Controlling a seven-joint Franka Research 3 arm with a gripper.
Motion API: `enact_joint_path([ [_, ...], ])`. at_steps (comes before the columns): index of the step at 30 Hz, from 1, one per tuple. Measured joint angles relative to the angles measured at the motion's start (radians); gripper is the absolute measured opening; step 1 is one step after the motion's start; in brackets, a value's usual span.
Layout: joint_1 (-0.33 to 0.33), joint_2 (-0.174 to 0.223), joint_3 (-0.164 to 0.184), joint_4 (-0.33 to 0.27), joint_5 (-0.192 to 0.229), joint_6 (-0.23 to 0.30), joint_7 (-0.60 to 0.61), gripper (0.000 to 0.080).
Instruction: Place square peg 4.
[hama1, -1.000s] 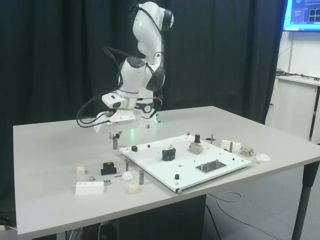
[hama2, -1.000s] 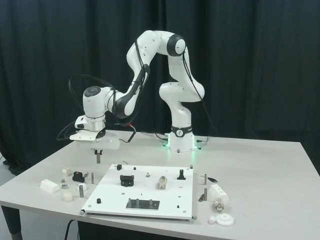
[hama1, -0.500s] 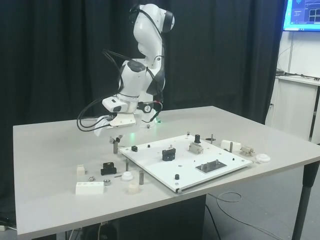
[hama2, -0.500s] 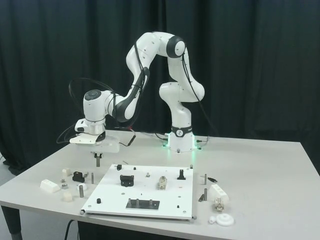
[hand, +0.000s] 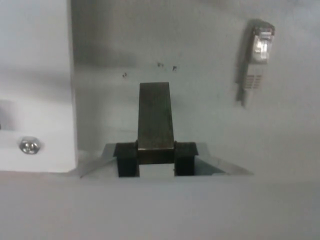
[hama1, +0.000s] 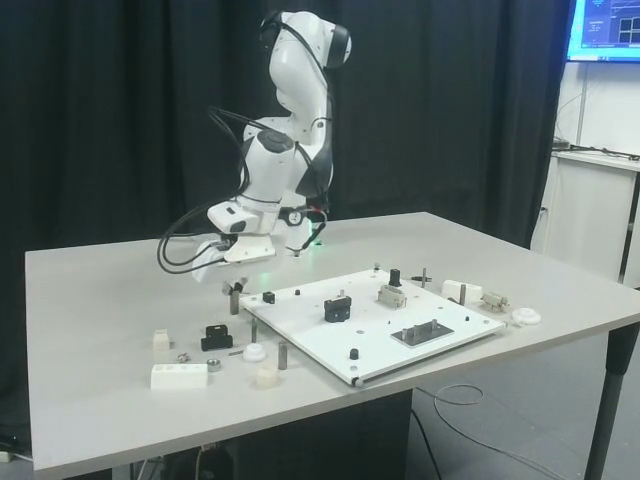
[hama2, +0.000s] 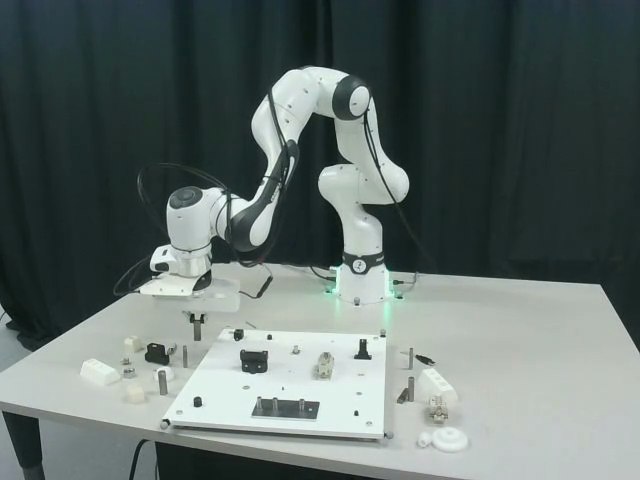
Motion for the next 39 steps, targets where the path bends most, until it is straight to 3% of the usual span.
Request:
enact_joint_path([
  [12,-0.004,0.045,0.009,0.029,0.039,0.0,-0.023,0.0148],
  [20,-0.007,0.059,0.012,0.041,0.041,0.0,-0.023,0.0148],
  [21,-0.008,0.06,0.012,0.042,0.041,-0.001,-0.023,0.0314],
  [22,-0.008,0.06,0.012,0.044,0.041,-0.001,-0.024,0.0314],
  [23,-0.009,0.061,0.012,0.045,0.041,-0.002,-0.025,0.0656],
  [27,-0.012,0.061,0.012,0.053,0.041,-0.008,-0.032,0.0656],
  [28,-0.013,0.061,0.012,0.056,0.041,-0.011,-0.034,0.0769],
  [39,-0.022,0.054,0.011,0.111,0.041,-0.099,-0.051,0.0792],
])
